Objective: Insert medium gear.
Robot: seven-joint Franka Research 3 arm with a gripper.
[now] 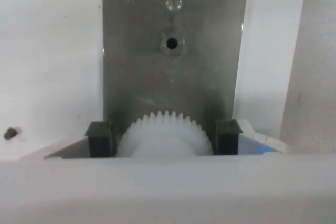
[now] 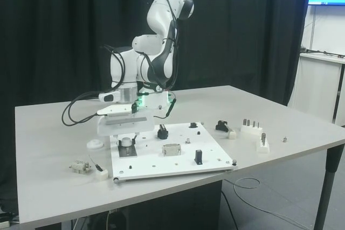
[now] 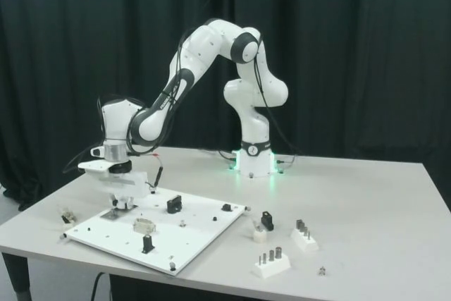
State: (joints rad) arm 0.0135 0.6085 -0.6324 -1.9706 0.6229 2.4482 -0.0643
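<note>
— Gear (image 1: pixel 165 135) placement first: where was it?

— It sat between the two black fingertips (image 1: pixel 100 139) of the claw (image 1: pixel 164 140), pinched on both sides, so the claw was closed on the gear. In the wrist view its teeth showed in front of a grey plate (image 1: pixel 173 66), and that plate had a small hole (image 1: pixel 171 42) further along it.

— Was the gear already seated on anything?

— I could not tell. In the first room view the claw (image 2: pixel 126 133) hung low over the near left corner of the white board (image 2: pixel 178 160), with a white gear (image 2: pixel 126 143) just beneath it on the grey plate, either touching or nearly so. The second room view showed the same spot on the board (image 3: pixel 190 244), but the claw (image 3: pixel 120 199) hid the contact.

— So how should the step have been done well?

— My judgement was that alignment mattered more than force. The gear's bore had to be centred over its peg or hole before any descent, and the arm kept vertical so the gear stayed level. A slow, straight push down, with a slight wiggle if it bound, would have suited. The grip should have been released only once the gear sat flat.

— Any hazards?

— A tilted gear could have jammed. Other black fittings (image 2: pixel 162 132) stood near on the board, though apart from the claw.
</note>
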